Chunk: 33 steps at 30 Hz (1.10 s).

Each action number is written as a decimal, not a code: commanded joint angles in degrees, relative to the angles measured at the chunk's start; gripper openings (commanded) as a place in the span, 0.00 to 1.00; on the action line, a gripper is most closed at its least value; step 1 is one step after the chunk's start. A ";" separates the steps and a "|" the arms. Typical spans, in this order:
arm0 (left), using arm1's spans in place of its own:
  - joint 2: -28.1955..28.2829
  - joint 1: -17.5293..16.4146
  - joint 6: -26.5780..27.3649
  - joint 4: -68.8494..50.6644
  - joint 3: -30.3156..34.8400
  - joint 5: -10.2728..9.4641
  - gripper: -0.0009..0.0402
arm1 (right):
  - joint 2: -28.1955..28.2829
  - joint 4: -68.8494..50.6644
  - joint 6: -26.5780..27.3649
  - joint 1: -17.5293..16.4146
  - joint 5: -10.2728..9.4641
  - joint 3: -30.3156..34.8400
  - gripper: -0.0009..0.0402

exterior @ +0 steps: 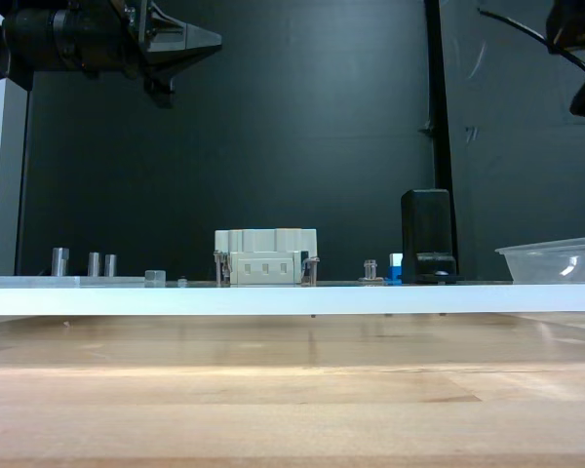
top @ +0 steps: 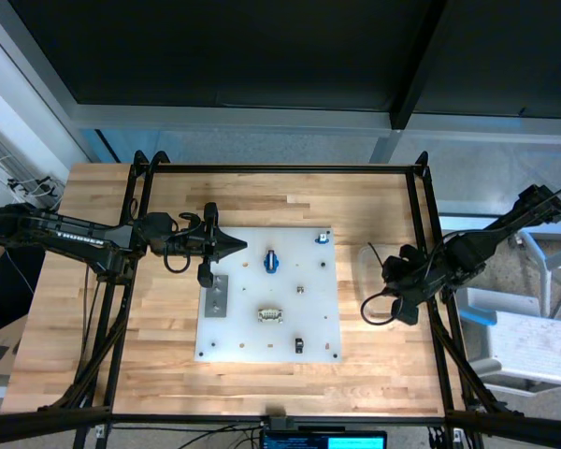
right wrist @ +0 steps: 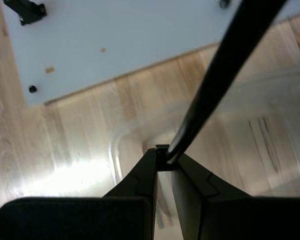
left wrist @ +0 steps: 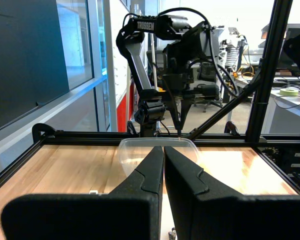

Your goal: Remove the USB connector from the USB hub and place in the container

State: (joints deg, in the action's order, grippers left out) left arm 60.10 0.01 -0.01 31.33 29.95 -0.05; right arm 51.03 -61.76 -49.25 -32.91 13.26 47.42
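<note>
One risk: the USB connector (right wrist: 224,65), pinched in the jaws of my right gripper (right wrist: 164,159) above the container (right wrist: 262,127), could spring out on release; left gripper (left wrist: 163,150) hangs over the board (top: 309,318), jaws closed.

Both my arms are matte black, with white TROSSEN lettering (top: 79,238) on the links. The left gripper (top: 239,246), over the board's (top: 262,348) left edge, has wedge fingers tapering to points. The right gripper (right wrist: 163,159), off the board's right side, looks the same. A thick black cable loop (top: 376,310) hangs at each wrist.

The black left gripper (top: 239,246) is hovering over the white board (top: 248,339); the black right gripper (right wrist: 163,160) is pinching the black USB connector (right wrist: 210,85) above the clear container (exterior: 556,261).
</note>
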 commanded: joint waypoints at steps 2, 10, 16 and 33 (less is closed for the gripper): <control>0.02 0.00 0.00 0.02 0.00 0.00 0.02 | -1.31 -3.39 -2.75 -0.09 0.09 -0.42 0.02; 0.02 0.00 0.00 0.02 0.00 0.00 0.02 | -3.26 -9.18 -8.24 -0.17 -0.42 -0.44 0.02; 0.02 -0.02 0.00 0.02 0.00 0.00 0.02 | -3.80 -10.58 -10.40 -0.26 -1.33 -0.48 0.02; 0.02 0.00 0.00 0.02 0.00 0.00 0.02 | -3.78 -11.47 -10.97 -0.48 -0.96 -0.48 0.03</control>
State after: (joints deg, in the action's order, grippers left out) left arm 60.10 0.01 -0.01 31.33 29.95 -0.05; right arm 47.22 -73.21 -60.18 -33.36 12.16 46.92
